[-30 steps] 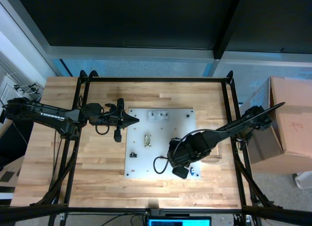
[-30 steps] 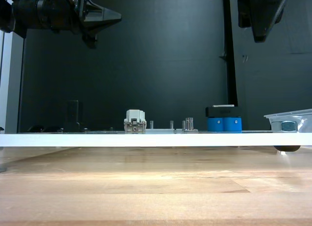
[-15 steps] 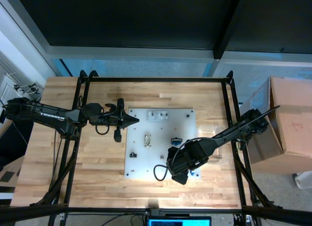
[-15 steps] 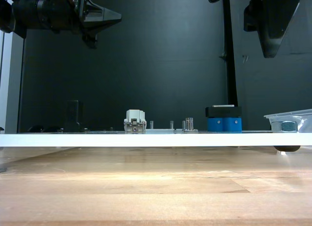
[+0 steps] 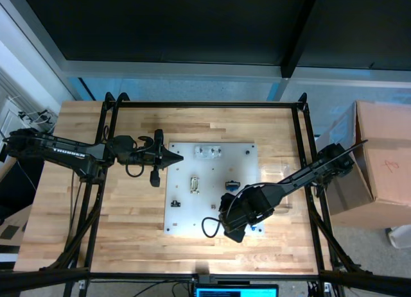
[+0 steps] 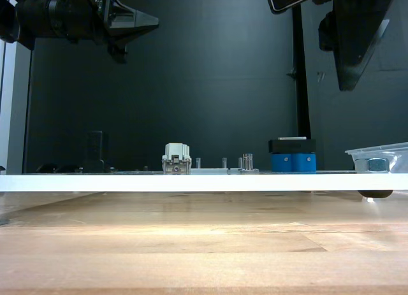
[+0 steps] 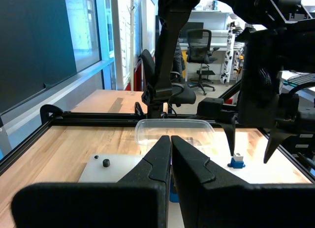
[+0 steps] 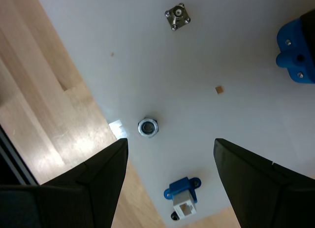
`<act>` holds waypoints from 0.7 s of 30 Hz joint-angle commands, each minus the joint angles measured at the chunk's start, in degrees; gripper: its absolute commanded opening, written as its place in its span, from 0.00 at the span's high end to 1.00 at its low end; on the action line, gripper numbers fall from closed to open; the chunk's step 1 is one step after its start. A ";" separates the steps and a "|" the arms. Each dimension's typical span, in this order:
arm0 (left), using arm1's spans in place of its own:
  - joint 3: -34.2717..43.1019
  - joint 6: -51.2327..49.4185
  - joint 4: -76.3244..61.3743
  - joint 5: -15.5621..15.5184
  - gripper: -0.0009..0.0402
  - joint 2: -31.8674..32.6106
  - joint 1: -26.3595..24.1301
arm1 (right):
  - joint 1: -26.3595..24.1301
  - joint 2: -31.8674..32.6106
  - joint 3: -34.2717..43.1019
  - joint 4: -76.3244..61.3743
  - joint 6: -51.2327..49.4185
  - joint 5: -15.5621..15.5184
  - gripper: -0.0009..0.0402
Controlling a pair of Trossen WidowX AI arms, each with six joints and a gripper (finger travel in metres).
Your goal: Unfasten the M12 nut and place it in the container
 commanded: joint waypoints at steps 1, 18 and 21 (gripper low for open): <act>0.00 0.02 0.02 0.02 0.98 0.02 0.00 | -0.02 0.00 -1.31 1.75 0.02 0.04 0.39; 0.00 0.02 0.02 0.02 0.98 0.02 0.00 | -0.96 3.93 -2.54 5.46 -0.66 -0.55 0.39; 0.00 0.02 0.02 0.02 0.98 0.02 0.02 | -0.83 4.68 -2.56 6.45 -0.61 -0.87 0.39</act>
